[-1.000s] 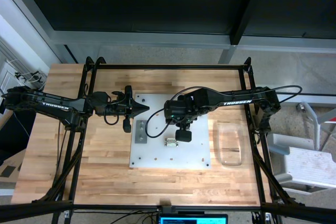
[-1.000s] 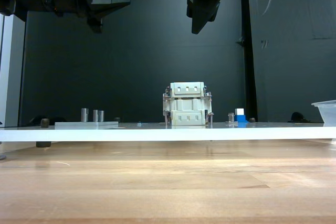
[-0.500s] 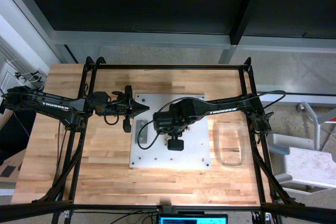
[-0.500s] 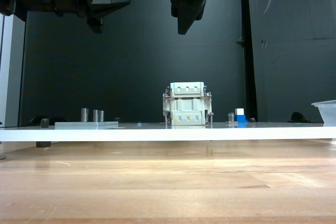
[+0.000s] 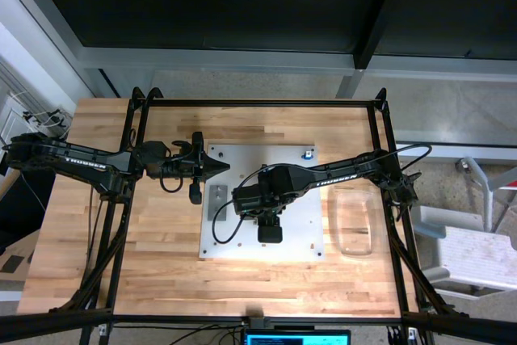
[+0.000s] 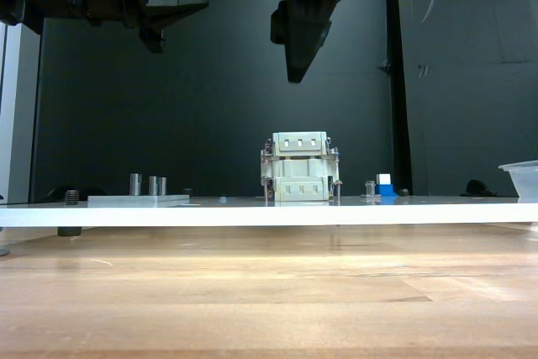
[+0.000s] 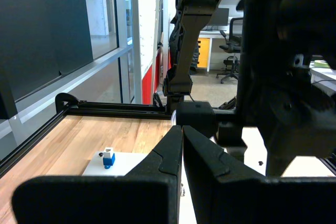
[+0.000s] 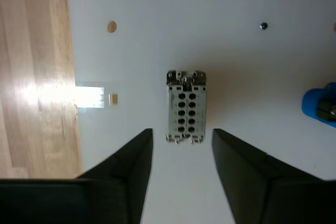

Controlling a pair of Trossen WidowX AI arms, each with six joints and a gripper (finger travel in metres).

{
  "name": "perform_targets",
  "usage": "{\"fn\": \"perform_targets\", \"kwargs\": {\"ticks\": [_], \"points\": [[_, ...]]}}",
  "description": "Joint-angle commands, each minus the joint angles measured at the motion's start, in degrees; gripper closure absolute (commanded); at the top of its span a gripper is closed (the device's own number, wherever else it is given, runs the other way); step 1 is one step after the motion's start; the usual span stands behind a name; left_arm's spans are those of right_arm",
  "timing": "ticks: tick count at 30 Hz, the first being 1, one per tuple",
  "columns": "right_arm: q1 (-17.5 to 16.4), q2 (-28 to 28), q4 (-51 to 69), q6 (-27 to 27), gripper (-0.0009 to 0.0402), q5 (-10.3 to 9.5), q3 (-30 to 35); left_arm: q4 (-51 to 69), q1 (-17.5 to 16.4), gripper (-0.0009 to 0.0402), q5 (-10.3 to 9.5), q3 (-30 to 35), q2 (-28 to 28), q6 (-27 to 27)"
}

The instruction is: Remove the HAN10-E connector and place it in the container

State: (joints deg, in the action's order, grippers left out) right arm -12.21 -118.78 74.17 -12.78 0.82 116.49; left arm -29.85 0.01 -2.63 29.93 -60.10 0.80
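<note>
- My right gripper (image 6: 292, 73) hangs high over the white board (image 5: 299, 179), pointing down. The HAN10-E connector (image 6: 299, 167) stands on that board almost straight beneath the tip, well apart from it.
- My right fingers (image 8: 131, 166) are spread wide. In the right wrist view the connector lies in the gap between them and touches neither.
- From above, the connector is a small beige-grey oblong with two rows of five dark holes, and a bit of metal at one short end.
- From the side, in the low view, it is two stacked tiers. The upper tier is slightly narrower, and thin metal posts stand at the corners.
- The low view shows the height between my fingertips and the connector, which the wrist view does not give.
- In the high view my right gripper covers the connector, so it is hidden there.
- The high view shows the container (image 5: 353, 222) whole: a clear tub on the wooden table (image 5: 161, 272), just beside the board's right edge. The low view catches only its rim at the far right.
- My left gripper (image 5: 220, 167) is held level over the board's far left part, above the grey metal block (image 5: 216, 199). The left wrist view shows its fingers pressed together.
- A small blue knob (image 5: 308, 153) sits near the board's far right corner.
</note>
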Motion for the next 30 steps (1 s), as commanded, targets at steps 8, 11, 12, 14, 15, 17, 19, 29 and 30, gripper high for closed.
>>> {"fn": "perform_targets", "kwargs": {"ticks": [8, 11, 12, 14, 15, 17, 19, 29, 30], "points": [[-0.2, 0.0, -5.7, -0.4, 0.0144, 1.57, -6.0, 0.0, 0.0, 0.0393, 0.0, 0.0, 0.0, 0.0], [-0.2, 0.0, -8.2, -0.5, 0.0136, 1.55, -7.8, 0.0, 0.0, 0.0393, 0.0, 0.0, 0.0, 0.0], [-0.2, 0.0, -8.7, -0.5, 0.0135, 1.55, -8.2, 0.0, 0.0, 0.0393, 0.0, 0.0, 0.0, 0.0], [-0.2, 0.0, -9.1, -0.4, 0.0134, 1.57, -8.7, 0.0, 0.0, 0.0393, 0.0, 0.0, 0.0, 0.0], [-0.2, 0.0, -9.2, -0.4, 0.0134, 1.57, -8.9, 0.0, 0.0, 0.0393, 0.0, 0.0, 0.0, 0.0], [-0.2, 0.0, -9.5, -0.4, 0.0134, 1.57, -9.5, 0.0, 0.0, 0.0393, 0.0, 0.0, 0.0, 0.0], [-0.1, 0.0, -10.0, -0.4, 0.0134, 1.55, -10.1, 0.0, 0.0, 0.0393, 0.0, 0.0, 0.0, 0.0], [0.0, -1.0, -12.5, -0.3, 0.0134, 1.38, -12.3, 0.0, 0.0, 0.0393, 0.0, 0.0, 0.0, 0.0], [0.0, -1.1, -12.5, -0.3, 0.0134, 1.09, -12.3, 0.0, 0.0, 0.0393, 0.0, 0.0, 0.0, 0.0]]}}
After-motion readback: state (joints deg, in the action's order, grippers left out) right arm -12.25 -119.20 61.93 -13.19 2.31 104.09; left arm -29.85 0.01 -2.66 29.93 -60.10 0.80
